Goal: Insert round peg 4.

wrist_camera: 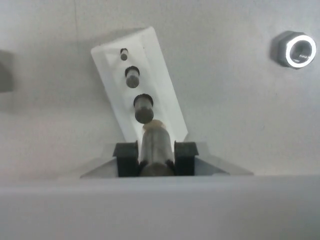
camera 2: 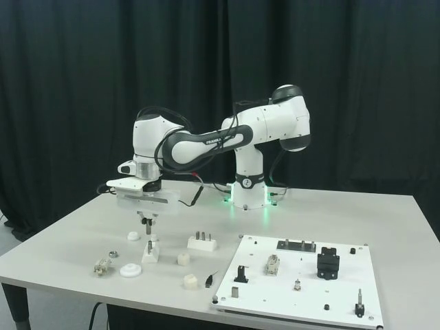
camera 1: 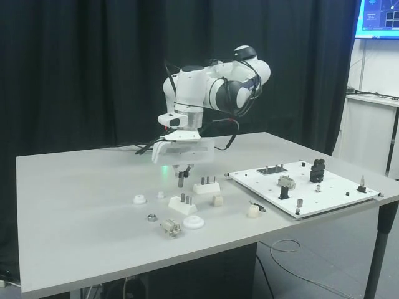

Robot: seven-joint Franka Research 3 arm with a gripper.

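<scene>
One peg [wrist_camera: 156, 147] stands upright, gripped between the fingers of the hand [wrist_camera: 156, 159] at lower centre of the wrist view, just above the near end of the white block [wrist_camera: 140, 85], beside its three filled holes.

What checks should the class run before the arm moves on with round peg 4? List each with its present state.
1. Peg held: the gripper is shut on the round peg, one black finger pad at each side. Ok.
2. Peg clear of holder: in the first room view the peg hangs above the white peg holder, apart from it. Ok.
3. Other pegs stay seated: three smaller pegs stand in the holder. Ok.
4. Nearby loose parts: the nut lies on the grey table, away from the holder. Ok.
5. Target hole on the white board: too small to identify. Cannot tell.
</scene>
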